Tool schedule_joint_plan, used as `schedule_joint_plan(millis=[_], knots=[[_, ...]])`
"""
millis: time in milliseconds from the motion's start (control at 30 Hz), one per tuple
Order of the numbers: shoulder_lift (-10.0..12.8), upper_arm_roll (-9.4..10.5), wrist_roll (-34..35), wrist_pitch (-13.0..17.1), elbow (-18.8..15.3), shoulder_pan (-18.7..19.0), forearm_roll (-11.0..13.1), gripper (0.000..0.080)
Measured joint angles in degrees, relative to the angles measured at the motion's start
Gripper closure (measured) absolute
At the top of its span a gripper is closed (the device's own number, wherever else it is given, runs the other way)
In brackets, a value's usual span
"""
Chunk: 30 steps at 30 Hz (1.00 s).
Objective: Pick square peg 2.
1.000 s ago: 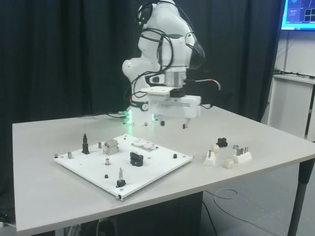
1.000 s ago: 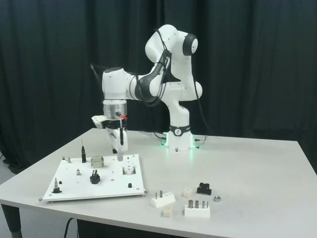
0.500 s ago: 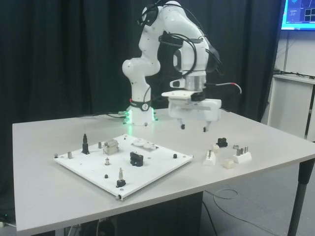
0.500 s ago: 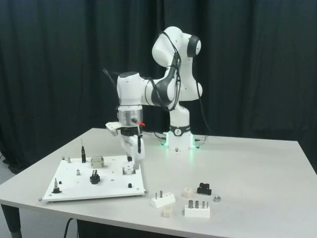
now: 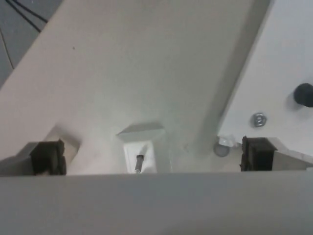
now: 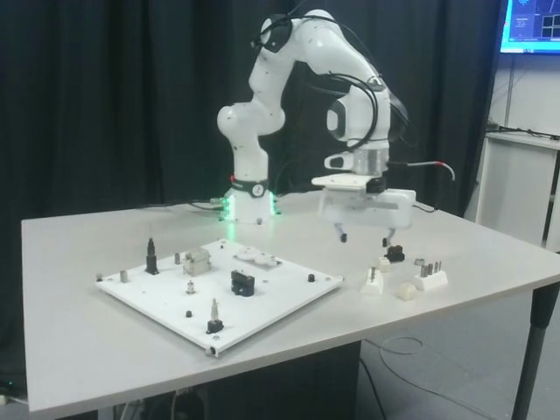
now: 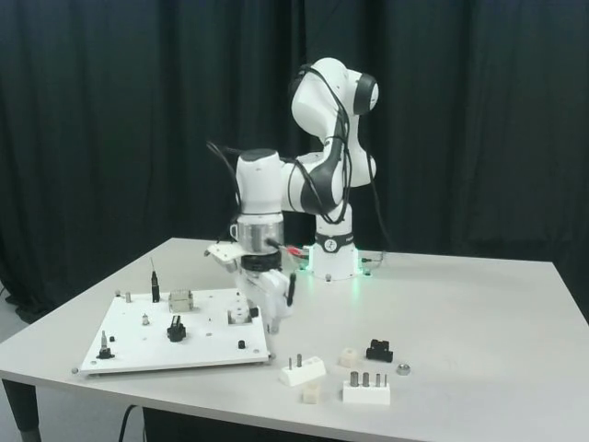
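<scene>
My gripper (image 6: 363, 238) hangs open above the table, just past the white board's (image 6: 271, 302) right corner; nothing is held. In the wrist view the gripper (image 5: 151, 155) has its black pads (image 5: 48, 157) far apart. Between them, lower down, lies a small white holder (image 5: 142, 144) with a thin grey peg (image 5: 140, 162) standing in it. That holder (image 6: 374, 281) sits below the gripper, and the second room view shows this holder (image 7: 302, 370) with two pegs. A second white holder (image 6: 430, 278) carries three upright pegs (image 7: 365, 378). I cannot tell which peg is square peg 2.
The white board (image 7: 184, 354) carries several small fixtures, and its corner with a screw (image 5: 258, 119) shows in the wrist view. Close to the holders lie a black part (image 6: 395, 254), a small white cube (image 6: 405, 290) and a nut (image 7: 402, 369). The arm's base (image 7: 333, 258) stands behind.
The arm has swung from above the board's far side to beyond its right corner, over the loose holders, and come lower. The gripper has stayed open.
</scene>
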Motion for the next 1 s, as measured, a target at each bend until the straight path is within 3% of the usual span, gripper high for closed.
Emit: schedule_joint_plan(millis=[1000], knots=[[6.3,4.11,-0.2,-3.6,3.0,-0.1,0.1,0.0003]])
